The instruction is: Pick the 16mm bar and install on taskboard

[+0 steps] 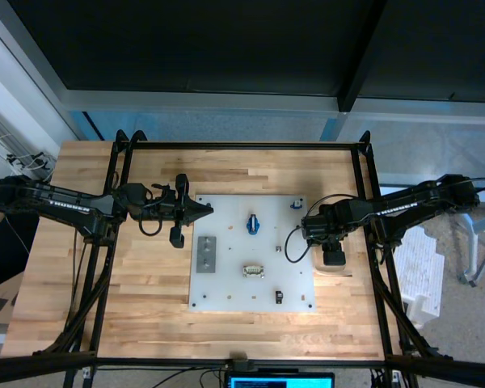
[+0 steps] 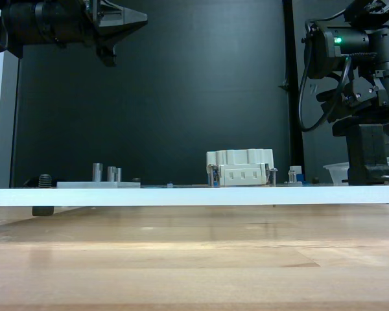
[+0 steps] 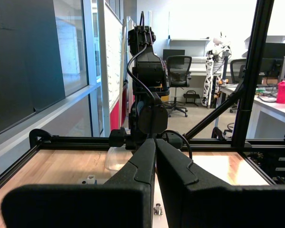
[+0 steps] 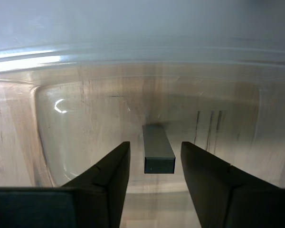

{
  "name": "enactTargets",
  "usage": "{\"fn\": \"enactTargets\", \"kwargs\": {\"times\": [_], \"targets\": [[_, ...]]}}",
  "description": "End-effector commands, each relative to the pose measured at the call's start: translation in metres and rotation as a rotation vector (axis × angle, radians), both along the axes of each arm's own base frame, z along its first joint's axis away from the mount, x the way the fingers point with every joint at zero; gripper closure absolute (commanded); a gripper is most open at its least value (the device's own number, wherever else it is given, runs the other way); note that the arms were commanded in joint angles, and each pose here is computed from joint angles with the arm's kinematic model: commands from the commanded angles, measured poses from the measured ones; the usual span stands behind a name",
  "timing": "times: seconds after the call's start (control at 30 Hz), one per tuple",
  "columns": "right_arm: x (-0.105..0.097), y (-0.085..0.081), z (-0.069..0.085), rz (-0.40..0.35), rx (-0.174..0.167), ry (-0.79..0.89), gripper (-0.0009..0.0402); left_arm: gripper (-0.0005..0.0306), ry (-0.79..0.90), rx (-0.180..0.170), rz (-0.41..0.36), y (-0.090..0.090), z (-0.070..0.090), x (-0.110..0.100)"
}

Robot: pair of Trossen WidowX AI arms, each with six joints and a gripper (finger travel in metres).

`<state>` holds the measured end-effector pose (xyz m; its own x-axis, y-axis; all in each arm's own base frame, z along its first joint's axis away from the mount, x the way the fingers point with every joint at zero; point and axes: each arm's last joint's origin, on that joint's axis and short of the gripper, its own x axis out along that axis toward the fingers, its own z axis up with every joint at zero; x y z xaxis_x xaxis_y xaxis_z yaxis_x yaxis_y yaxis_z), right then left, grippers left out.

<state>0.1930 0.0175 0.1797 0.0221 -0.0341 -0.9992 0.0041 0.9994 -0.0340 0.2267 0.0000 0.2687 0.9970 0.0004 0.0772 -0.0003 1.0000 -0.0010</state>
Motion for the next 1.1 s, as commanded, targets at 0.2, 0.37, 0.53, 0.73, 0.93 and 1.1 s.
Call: {"fn": "enactTargets", "kwargs": {"times": [0.2,0.37,0.53,0.73,0.93,1.1], "targets": [[0.0,0.0,0.0,0.002,-0.001,0.0,0.0317,0.03,0.0,0.0,0.0,0.0,0.0,0.0],[0.0,0.0,0.0,0.002,-0.001,0.0,0.0352,0.03,0.0,0.0,0.0,0.0,0.0,0.0],[0.0,0.0,0.0,0.002,0.0,0.0,0.038,0.03,0.0,0.0,0.0,0.0,0.0,0.0],[0.0,0.0,0.002,0.002,0.0,0.005,0.0392,0.03,0.0,0.0,0.0,0.0,0.0,0.0],[0.003,0.0,0.016,0.0,0.004,-0.015,0.0391,0.03,0.0,0.0,0.0,0.0,0.0,0.0],[0.005,0.001,0.033,-0.001,0.004,-0.012,0.0391,0.03,0.0,0.0,0.0,0.0,0.0,0.0]]}}
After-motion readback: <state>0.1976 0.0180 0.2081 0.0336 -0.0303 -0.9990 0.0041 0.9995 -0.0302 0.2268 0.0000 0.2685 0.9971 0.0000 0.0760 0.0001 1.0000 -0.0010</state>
